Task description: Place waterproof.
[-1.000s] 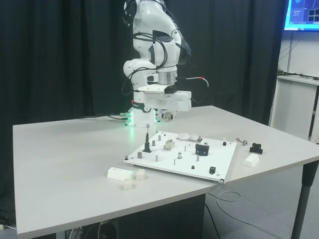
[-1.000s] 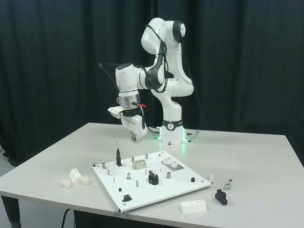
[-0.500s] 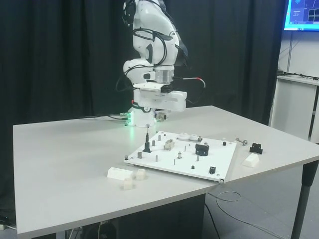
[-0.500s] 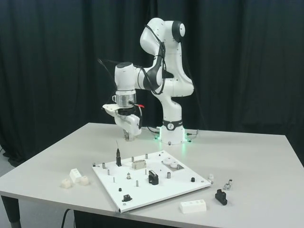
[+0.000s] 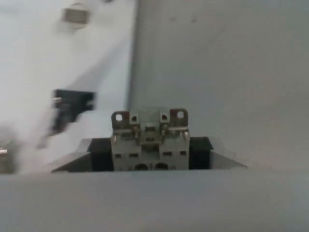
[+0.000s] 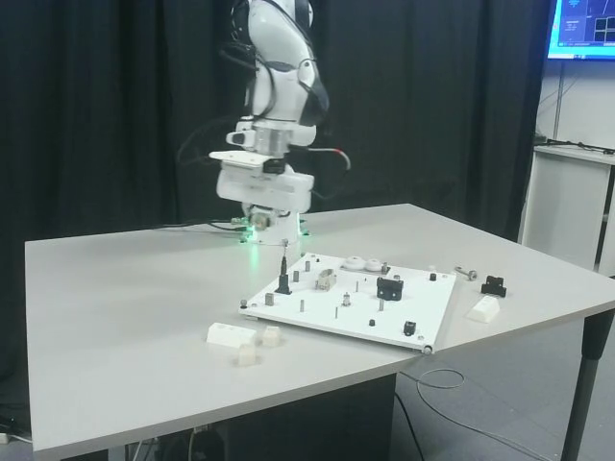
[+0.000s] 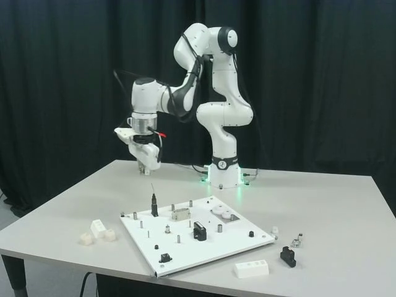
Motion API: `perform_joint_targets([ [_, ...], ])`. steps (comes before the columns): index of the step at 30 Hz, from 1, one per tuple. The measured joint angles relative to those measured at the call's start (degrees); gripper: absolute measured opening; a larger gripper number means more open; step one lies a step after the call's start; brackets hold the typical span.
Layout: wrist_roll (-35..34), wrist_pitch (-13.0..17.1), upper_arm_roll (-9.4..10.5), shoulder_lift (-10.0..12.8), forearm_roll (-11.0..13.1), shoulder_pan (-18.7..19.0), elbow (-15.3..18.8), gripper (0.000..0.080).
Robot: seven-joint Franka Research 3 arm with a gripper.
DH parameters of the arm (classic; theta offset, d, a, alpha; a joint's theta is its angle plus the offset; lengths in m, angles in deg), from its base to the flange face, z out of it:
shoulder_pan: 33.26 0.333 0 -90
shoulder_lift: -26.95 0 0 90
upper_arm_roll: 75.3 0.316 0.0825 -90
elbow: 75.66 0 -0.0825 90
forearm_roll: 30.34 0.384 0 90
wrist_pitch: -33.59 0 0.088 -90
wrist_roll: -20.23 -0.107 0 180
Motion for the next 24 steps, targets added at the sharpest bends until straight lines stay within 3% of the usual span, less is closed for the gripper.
perform_joint_targets([
  [6,7.9,1.4,-1.85,0.0,0.0,-3.4,0.5,0.0323],
  [12,14.6,6.3,-4.36,0.9,1.3,-5.1,2.0,0.0323],
  [17,20.7,11.2,-6.15,3.3,5.6,-5.1,3.0,0.0323],
  [24,29.9,18.3,-6.69,9.7,14.8,-5.1,2.9,0.0323],
])
